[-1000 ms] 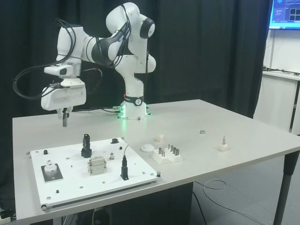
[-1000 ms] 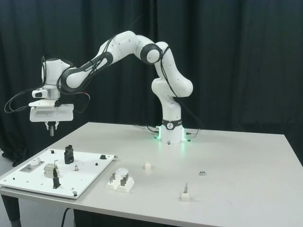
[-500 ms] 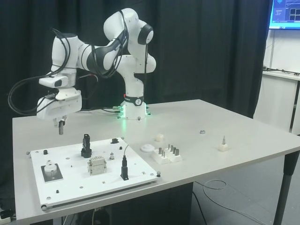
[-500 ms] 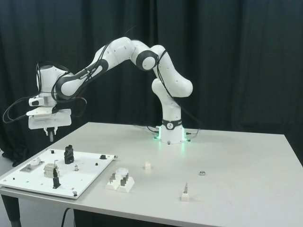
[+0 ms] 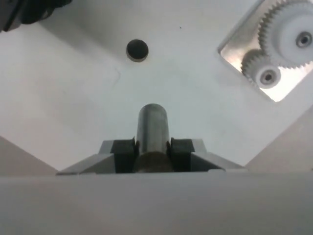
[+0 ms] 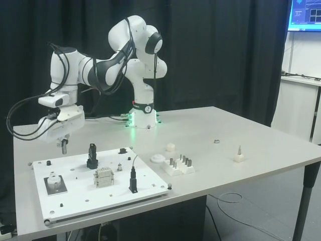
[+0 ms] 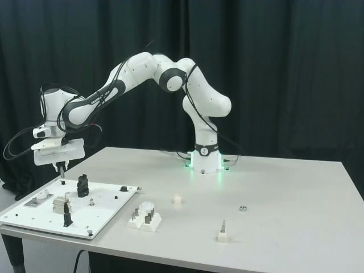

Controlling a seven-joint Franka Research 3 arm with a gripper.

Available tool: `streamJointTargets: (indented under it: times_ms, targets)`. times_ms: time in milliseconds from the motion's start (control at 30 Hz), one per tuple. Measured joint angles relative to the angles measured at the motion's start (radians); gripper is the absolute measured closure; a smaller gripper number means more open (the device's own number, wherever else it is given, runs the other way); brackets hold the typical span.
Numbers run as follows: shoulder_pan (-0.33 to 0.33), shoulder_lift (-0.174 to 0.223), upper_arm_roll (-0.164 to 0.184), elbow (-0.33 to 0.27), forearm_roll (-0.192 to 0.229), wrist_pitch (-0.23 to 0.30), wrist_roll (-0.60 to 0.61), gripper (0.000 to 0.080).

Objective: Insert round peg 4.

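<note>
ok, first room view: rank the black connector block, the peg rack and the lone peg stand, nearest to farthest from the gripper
1. Black connector block, on the white board, just beside the gripper.
2. Peg rack, on the table off the board's far edge.
3. Lone peg stand, farthest, across the table near its other side.

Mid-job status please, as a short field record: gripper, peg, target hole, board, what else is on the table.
gripper: gripper shut on round peg, above the board's far corner
round peg: grey round peg, upright between the fingers, not yet inserted
hole: black round hole ahead of the peg tip in the wrist view
board: white board carrying white gears and black connectors
elsewhere: peg holder blocks on the grey table
</note>
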Motion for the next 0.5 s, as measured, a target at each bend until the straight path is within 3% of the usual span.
streamJointTargets:
  times_ms: [500]
  targets:
    - [-0.016,0.043,0.027,0.04,0.009,-0.021,-0.076,0.0652]
